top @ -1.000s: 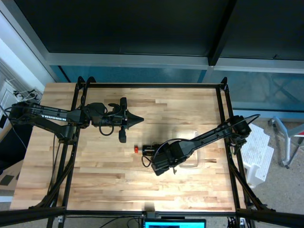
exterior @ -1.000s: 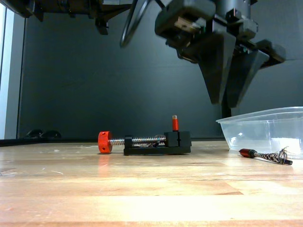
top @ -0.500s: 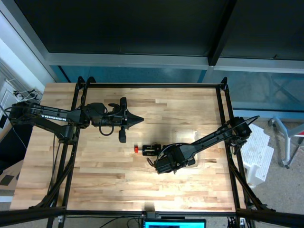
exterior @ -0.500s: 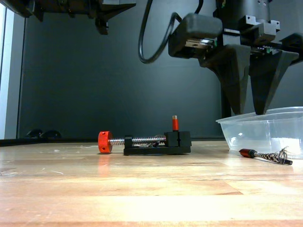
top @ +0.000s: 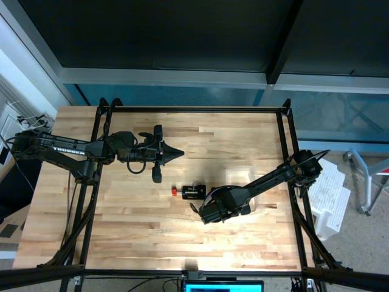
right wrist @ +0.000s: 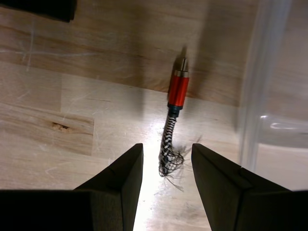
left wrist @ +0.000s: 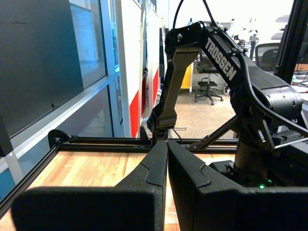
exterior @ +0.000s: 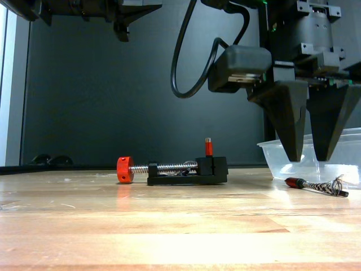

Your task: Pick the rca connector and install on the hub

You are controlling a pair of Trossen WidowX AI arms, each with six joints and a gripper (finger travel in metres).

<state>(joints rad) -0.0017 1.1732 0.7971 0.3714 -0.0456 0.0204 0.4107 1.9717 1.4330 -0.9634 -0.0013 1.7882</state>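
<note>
rca connector (right wrist: 177,91): glossy red sleeve, small silvery tip, braided black-and-white tail fraying at its end. Flat on the pale planked table (right wrist: 57,96), just beside the wall of the clear plastic tray (right wrist: 269,96) and outside it.

Right gripper (right wrist: 166,147): poised over the frayed tail, black wedge fingers parted wider than the cable, holding nothing, tips off the wood in the low view. Bare board on the side away from the tray, tray wall close on the other.

hub (exterior: 186,169): black block with a threaded silvery screw, a red knob (exterior: 124,169) at one end and a short red plug (exterior: 208,147) upright on top. Apart from the connector, open tabletop between.

Left gripper (top: 176,152): raised over the table's left half, tapered fingers pressed together, nothing between them.
</note>
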